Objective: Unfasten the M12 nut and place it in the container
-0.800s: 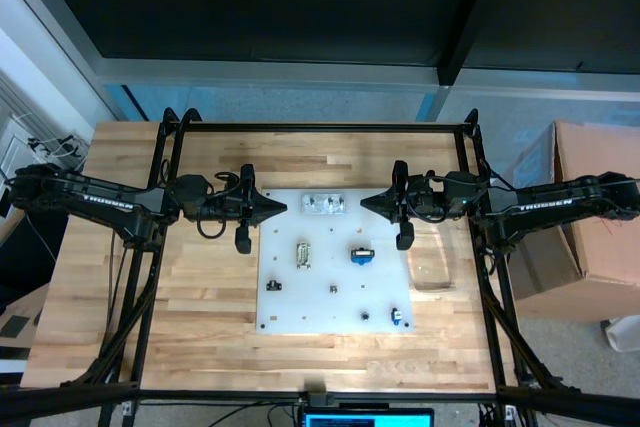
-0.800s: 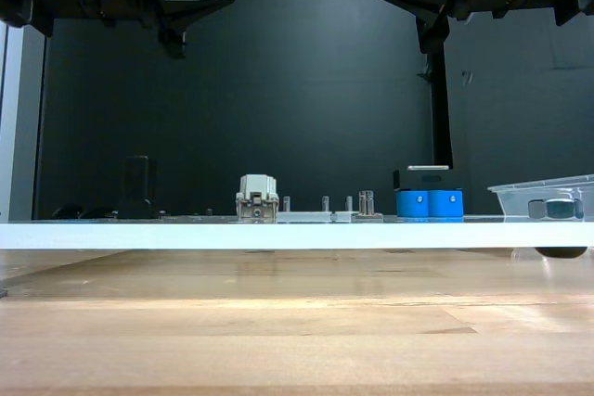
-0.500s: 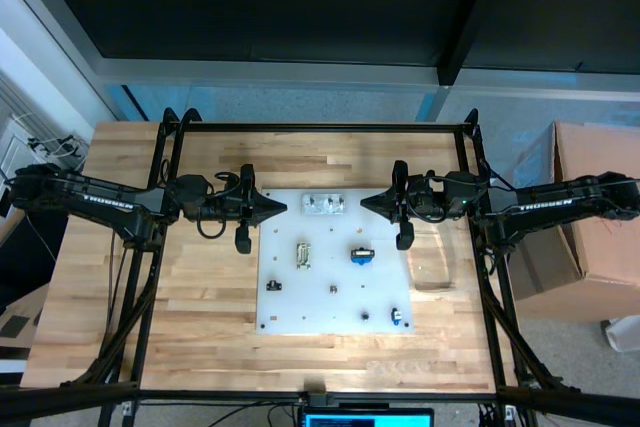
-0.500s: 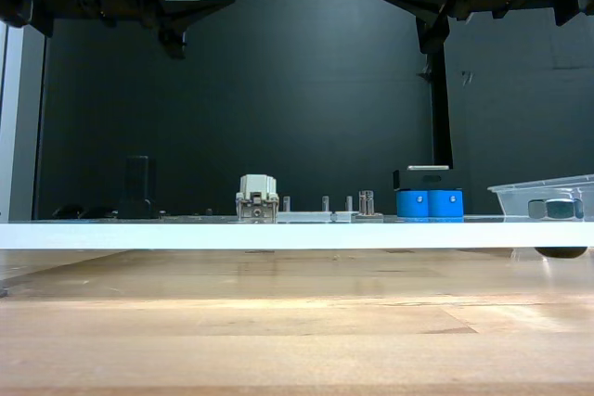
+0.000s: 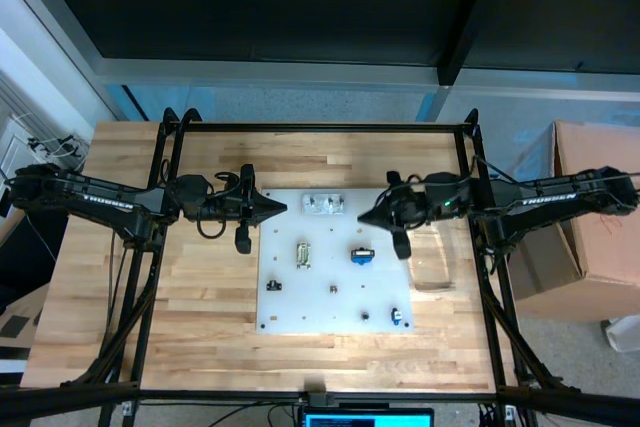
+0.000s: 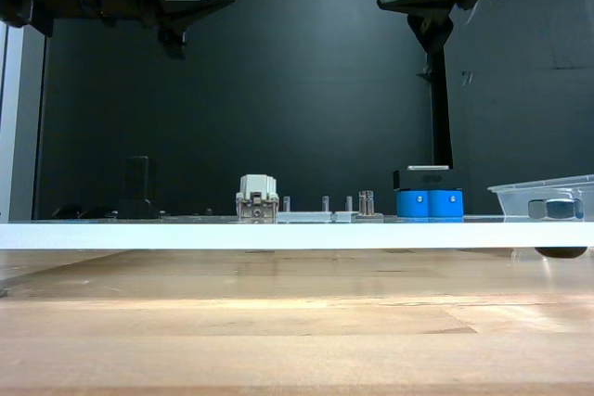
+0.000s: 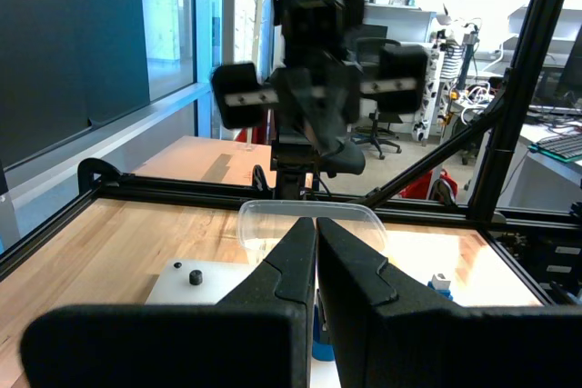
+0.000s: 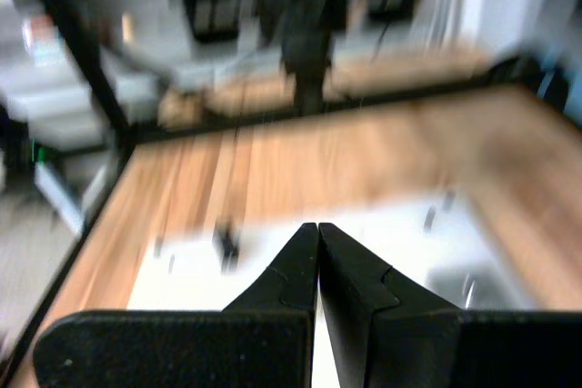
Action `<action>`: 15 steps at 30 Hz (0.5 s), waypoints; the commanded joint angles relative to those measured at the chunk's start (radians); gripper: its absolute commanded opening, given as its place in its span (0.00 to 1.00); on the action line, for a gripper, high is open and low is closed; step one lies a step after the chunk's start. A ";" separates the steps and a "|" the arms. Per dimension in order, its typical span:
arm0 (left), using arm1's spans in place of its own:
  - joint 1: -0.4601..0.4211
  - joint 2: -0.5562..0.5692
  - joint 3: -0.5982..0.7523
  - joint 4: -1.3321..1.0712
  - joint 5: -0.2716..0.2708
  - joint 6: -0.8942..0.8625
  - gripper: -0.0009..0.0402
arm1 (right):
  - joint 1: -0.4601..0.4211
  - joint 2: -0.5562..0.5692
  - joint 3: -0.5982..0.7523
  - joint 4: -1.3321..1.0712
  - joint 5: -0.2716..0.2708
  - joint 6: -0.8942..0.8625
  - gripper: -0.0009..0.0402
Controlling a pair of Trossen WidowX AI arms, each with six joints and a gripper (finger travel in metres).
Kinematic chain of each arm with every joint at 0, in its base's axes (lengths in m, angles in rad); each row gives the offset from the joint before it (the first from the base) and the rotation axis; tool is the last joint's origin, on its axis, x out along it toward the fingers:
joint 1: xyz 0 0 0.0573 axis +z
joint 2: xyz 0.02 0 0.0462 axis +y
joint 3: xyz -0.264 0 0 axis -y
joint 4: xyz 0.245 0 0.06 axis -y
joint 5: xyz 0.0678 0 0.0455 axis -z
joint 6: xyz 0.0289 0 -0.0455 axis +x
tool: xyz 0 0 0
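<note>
So far, cannot credit any step of the task as done. Located the M12 nut (image 6: 556, 208) low at the right of the low view, seemingly inside the clear container (image 6: 520, 196) (most likely a trick of that level angle). Checked against the high view: found no nut within the container (image 5: 438, 287), and picked out the M12 nut (image 5: 397, 316) as a small pale speck at the near right edge of the white board (image 5: 300, 307). Read that as on its stud, ribs hidden; cannot tell how far down the threads. Placed the right gripper (image 5: 362, 217) high above the far right part of the board, well apart from the nut, jaws pressed together on nothing. Placed the left gripper (image 5: 283, 208) equally high over the board's far left part, jaws likewise closed and empty. Judged as left to do: bring a gripper down to the nut, grip, spin it off the stud, lift, carry across to the container just beside the board, and release inside.
</note>
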 commanded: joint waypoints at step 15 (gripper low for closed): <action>0.000 0.000 0.000 0.000 0.000 0.000 0.02 | 0.229 0.484 0.603 -0.855 0.004 0.111 0.02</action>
